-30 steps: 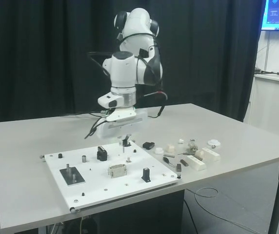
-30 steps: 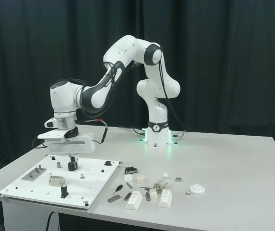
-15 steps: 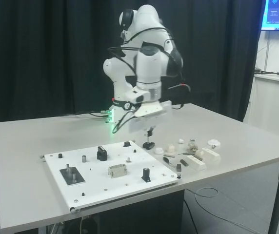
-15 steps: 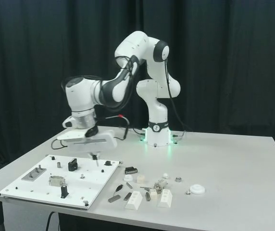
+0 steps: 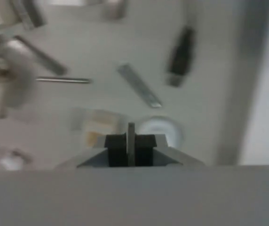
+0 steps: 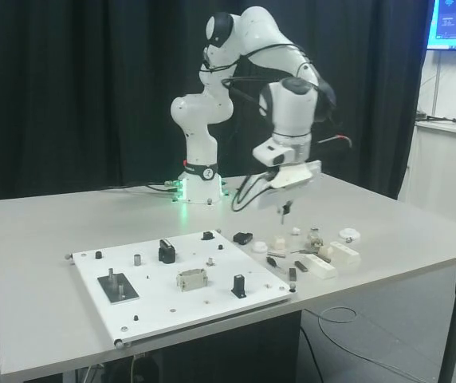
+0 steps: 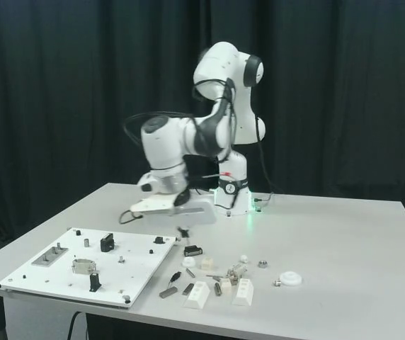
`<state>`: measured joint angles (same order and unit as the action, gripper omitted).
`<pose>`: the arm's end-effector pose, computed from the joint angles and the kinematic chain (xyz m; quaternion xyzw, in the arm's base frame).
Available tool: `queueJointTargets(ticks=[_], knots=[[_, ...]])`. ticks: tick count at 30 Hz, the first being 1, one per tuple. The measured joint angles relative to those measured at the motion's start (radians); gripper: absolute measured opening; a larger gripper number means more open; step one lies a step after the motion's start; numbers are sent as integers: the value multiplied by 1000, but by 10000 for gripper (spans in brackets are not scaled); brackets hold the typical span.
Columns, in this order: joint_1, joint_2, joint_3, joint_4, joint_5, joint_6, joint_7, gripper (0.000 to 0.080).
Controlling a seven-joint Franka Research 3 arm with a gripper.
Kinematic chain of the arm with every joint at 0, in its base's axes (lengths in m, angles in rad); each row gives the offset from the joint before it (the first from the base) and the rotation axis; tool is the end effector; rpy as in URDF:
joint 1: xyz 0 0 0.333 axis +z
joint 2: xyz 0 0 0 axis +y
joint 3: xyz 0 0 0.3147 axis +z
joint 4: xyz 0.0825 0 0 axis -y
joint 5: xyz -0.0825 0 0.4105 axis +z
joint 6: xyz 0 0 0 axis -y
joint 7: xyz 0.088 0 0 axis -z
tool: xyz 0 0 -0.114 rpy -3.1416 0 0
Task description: Place square peg 1.
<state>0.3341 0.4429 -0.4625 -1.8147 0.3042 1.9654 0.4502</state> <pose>0.6339 -0.0458 0.2767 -0.9299 0.3471 0.1205 0.0153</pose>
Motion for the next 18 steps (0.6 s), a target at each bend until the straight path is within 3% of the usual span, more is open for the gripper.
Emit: queueJointTargets(ticks=[11, 18], knots=[[149, -10, 15, -39, -23, 25, 158, 31], [203, -10, 56, -55, -65, 58, 259, 31]])
